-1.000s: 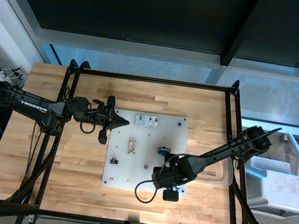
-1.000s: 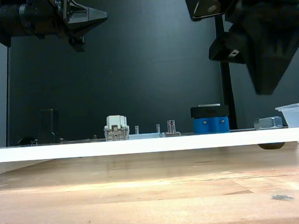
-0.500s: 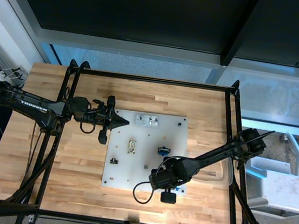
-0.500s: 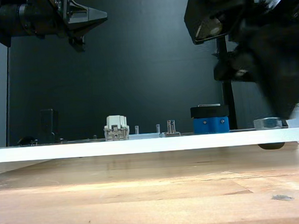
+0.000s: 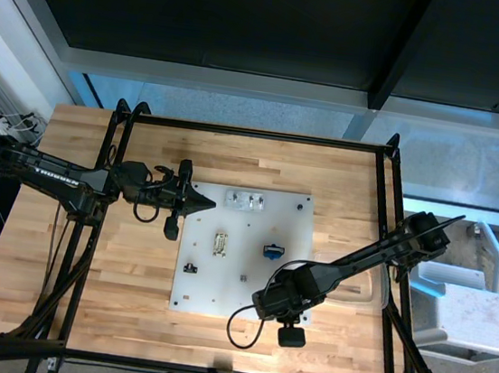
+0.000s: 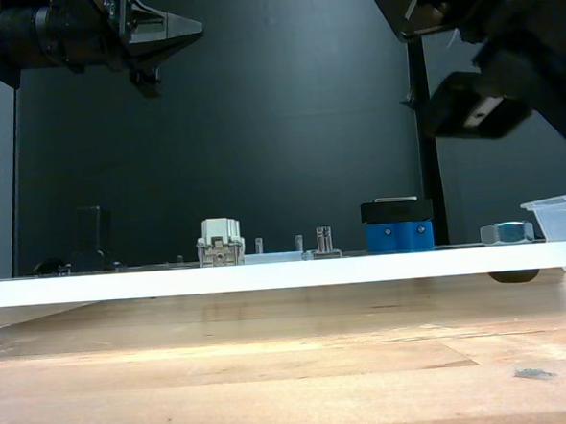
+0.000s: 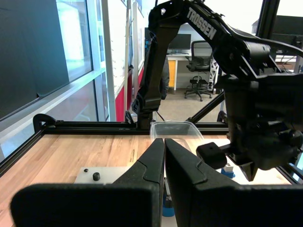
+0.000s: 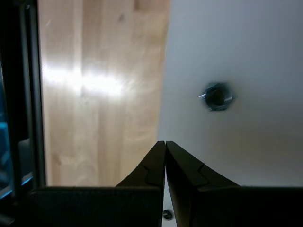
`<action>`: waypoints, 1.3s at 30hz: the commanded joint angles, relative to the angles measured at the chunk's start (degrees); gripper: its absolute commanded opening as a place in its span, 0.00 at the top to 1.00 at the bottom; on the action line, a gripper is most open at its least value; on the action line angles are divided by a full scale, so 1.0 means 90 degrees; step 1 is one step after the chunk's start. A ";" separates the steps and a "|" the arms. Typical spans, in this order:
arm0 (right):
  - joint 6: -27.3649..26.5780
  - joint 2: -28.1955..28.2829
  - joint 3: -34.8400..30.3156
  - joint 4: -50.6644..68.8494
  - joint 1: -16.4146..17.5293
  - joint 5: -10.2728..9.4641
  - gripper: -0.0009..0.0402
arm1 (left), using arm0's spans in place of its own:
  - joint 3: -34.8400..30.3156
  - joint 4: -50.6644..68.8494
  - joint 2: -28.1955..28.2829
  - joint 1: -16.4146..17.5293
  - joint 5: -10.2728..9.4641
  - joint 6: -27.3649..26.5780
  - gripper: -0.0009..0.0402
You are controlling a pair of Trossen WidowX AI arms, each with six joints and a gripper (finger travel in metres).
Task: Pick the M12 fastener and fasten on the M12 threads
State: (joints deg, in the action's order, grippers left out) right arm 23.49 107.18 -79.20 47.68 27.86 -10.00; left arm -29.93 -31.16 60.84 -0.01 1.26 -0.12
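— Silver nut (image 8: pixel 224 100) sits on the white board (image 8: pixel 265 42), its dark centre seemingly the stud (image 8: pixel 216 96); at table level we see no ribs beneath it.
— Our right gripper (image 8: pixel 165 142) hangs near it, fingers pressed together on nothing; the left gripper (image 7: pixel 164 156), likewise closed, hovers well apart.
— To tighten more, we spread first, centre over the flats, descend square.

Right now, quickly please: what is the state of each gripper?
Left gripper: shut, empty, high over the white board's left edge.
Right gripper: shut, empty, above the board's near edge.
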 commanded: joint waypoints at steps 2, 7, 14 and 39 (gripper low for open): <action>0.0012 -0.0095 -0.0002 0.0019 -0.0010 0.0151 0.98 | -0.0002 -0.0002 0.0002 0.0002 0.0000 0.0002 0.98; 0.0005 -0.0214 -0.0002 0.0039 -0.0012 0.0192 0.98 | -0.0002 -0.0002 0.0002 0.0000 0.0000 0.0002 0.98; 0.0022 -0.0447 0.0000 0.0182 -0.0015 0.1192 0.98 | -0.0002 0.0000 0.0002 0.0002 0.0000 0.0002 0.98; 0.0204 0.0236 0.0153 -0.0408 0.0022 0.1455 0.98 | -0.0002 -0.0002 0.0002 0.0000 0.0000 0.0002 0.98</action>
State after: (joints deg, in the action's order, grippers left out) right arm 25.26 109.16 -77.78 44.12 28.03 3.81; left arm -29.93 -31.16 60.84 -0.01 1.26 -0.10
